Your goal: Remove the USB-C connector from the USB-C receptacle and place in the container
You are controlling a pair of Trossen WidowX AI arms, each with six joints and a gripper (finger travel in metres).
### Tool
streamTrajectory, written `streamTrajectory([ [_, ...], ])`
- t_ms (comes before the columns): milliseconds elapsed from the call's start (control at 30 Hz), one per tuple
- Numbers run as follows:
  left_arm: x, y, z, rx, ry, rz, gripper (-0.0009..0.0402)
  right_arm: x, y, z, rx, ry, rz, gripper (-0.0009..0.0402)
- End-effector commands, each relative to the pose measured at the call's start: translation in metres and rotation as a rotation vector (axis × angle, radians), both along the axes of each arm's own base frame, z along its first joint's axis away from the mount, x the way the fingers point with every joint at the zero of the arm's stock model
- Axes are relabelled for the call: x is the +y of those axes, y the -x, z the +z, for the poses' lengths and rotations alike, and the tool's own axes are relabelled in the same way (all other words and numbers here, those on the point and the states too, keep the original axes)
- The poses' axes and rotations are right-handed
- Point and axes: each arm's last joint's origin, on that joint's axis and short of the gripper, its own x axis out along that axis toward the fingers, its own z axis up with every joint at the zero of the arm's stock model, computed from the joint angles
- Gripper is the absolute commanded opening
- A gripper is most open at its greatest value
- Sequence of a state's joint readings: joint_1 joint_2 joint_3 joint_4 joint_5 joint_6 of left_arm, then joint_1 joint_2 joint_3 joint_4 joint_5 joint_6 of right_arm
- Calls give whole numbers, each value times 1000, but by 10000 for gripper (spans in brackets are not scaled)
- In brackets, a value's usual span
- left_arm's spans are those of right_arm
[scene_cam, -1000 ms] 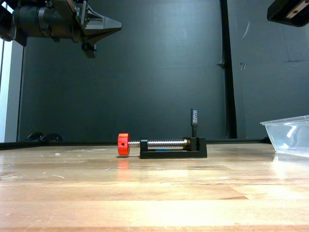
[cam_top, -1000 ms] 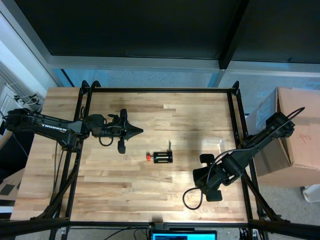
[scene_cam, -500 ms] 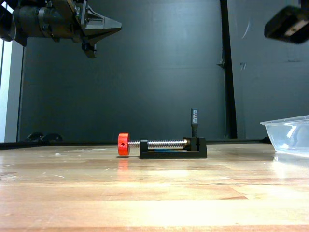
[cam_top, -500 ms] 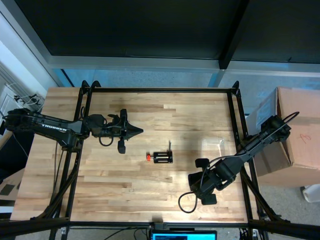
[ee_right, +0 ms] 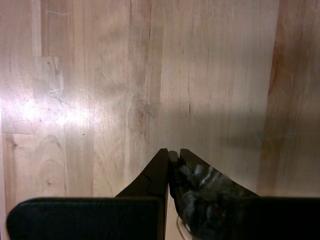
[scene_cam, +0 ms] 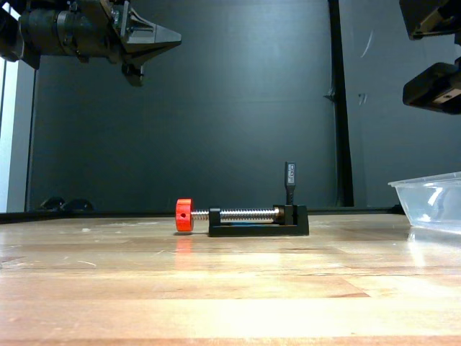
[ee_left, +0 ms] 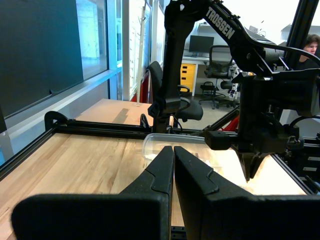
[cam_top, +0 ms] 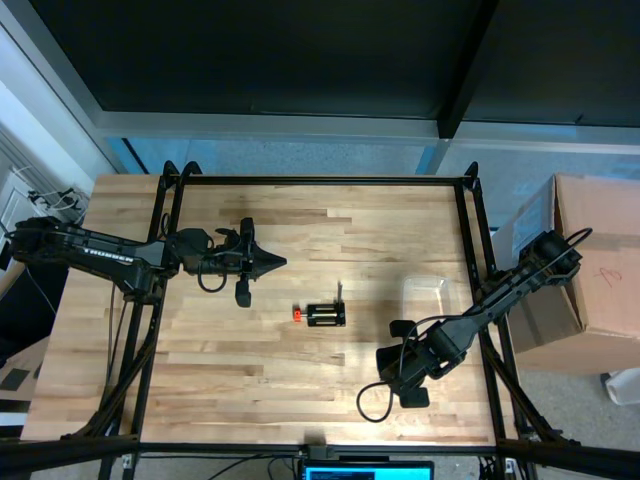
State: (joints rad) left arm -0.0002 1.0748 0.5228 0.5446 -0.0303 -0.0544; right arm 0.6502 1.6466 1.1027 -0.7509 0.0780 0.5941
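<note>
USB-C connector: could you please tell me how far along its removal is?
Nothing looks done: the small black USB-C connector stands upright in the black clamp-mounted receptacle. Nothing is in hand: the left gripper hangs high at left, fingers shut; the right gripper, shut, points down at the wooden table. Left: pulling, carrying to the clear plastic container.

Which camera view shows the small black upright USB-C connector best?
The low view: the small black USB-C connector stands upright, plugged into the black clamp fixture. The high view shows a thin sliver; neither wrist view shows it. The left gripper hovers high at left, the right gripper above the wooden table at near right; both shut.
</note>
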Motion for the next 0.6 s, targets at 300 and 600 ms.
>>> streamTrajectory([
  [300, 0, 0, 0, 0, 0, 0, 0, -2, 2, -8, -1, 1, 2, 0],
  [600, 0, 0, 0, 1, 0, 0, 0, -2, 2, -8, 1, 0, -3, 14],
])
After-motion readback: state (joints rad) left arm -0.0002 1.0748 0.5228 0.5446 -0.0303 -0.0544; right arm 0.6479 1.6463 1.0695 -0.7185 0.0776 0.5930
